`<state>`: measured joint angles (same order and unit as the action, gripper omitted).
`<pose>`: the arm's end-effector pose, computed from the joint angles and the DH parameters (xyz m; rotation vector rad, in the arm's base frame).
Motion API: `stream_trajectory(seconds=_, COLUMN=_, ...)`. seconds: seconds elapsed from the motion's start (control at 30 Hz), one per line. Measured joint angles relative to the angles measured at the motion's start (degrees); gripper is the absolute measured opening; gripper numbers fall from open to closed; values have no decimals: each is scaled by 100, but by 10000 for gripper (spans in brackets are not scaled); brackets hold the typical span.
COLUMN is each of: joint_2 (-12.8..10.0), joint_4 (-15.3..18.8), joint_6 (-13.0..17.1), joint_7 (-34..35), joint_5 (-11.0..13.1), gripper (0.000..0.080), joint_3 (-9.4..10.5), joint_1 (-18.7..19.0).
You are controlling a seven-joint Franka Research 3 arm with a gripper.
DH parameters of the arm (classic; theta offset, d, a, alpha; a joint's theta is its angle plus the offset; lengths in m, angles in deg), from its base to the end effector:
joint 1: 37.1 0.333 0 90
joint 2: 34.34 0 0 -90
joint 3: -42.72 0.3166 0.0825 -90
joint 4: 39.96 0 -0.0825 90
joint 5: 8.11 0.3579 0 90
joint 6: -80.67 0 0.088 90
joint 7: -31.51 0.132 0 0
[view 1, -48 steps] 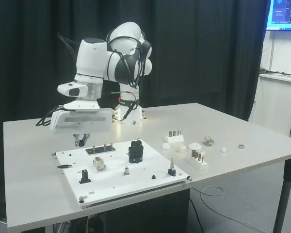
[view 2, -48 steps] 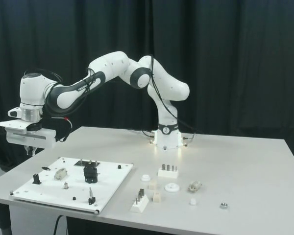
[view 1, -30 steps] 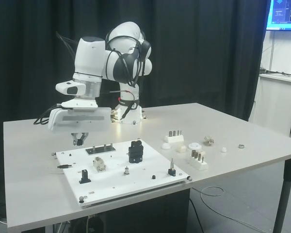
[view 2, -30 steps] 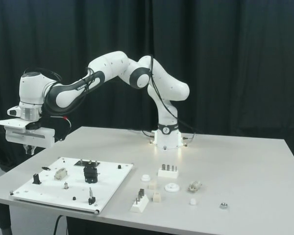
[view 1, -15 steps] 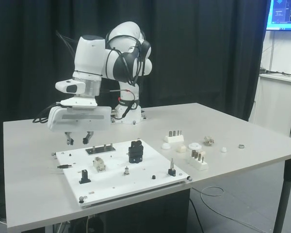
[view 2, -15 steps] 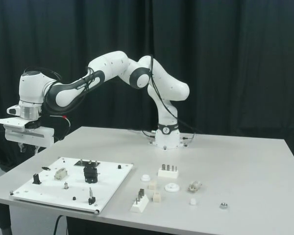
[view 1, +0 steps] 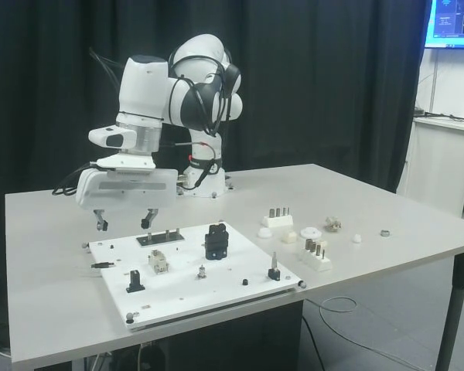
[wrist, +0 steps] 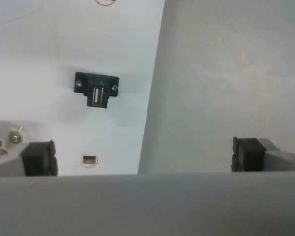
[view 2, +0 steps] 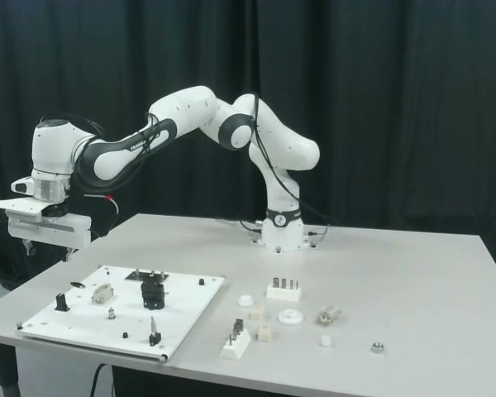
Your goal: Pick USB.
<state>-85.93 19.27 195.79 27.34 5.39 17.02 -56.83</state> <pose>0.6244 -0.4384 0.3247 2.8278 -0.9147 0.1282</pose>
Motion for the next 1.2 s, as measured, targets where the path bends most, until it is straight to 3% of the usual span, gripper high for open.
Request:
stream_trajectory(seconds=0.6, joint_2=0, joint_4=-26, joint_6=0, joint_7=-121, joint_5=4, gripper=800, joint_3=0, joint_1=29)
stream_trajectory(seconds=0.97, joint_2=0, joint_4=-94, joint_6=-41, joint_7=-1224, joint_5=-5, gripper=800, joint_3=-32, joint_1=31)
stream_trajectory(seconds=1.2, joint_2=2, joint_4=-138, joint_6=-78, joint_7=-2373, joint_5=-21, gripper=800, joint_3=-123, joint_1=35)
